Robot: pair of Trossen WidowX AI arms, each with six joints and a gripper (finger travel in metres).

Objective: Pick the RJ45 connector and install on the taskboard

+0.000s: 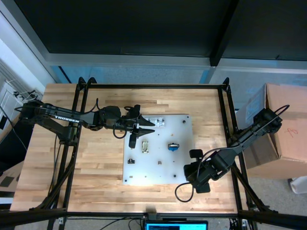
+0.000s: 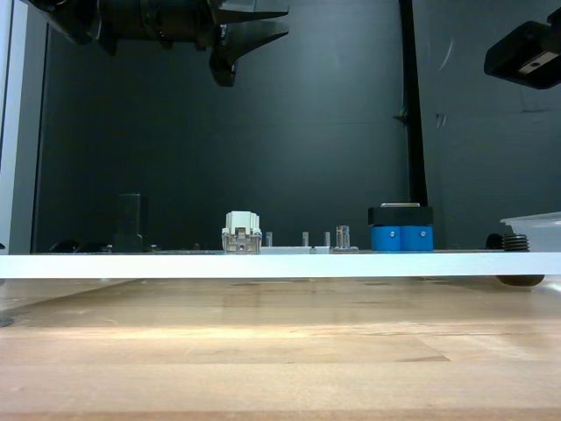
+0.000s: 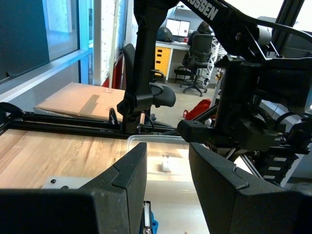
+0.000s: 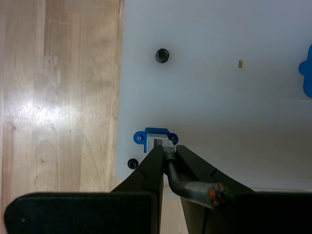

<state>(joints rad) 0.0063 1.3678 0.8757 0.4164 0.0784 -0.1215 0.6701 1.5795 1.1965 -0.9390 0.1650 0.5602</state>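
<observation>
The right gripper (image 4: 167, 151) has its fingers (image 4: 150, 171) nearly together, pinching the RJ45 connector (image 4: 164, 143) by its black cable stub. The plug's tip sits in a blue mount (image 4: 145, 135) at the taskboard (image 4: 219, 112) edge. How deep it sits cannot be told. Only the right wrist view shows this grip, and it shows two blue mounts and two black screws. In the high view the left gripper (image 1: 147, 126) hangs above the taskboard's far-left part, fingers (image 3: 129, 170) spread wide and empty.

Your wooden table (image 1: 96, 163) has a dark wall (image 1: 124, 24) at 12 o'clock and a cardboard box (image 1: 283, 129) at 3 o'clock; the left wrist view shows an office chair (image 3: 197, 56).
</observation>
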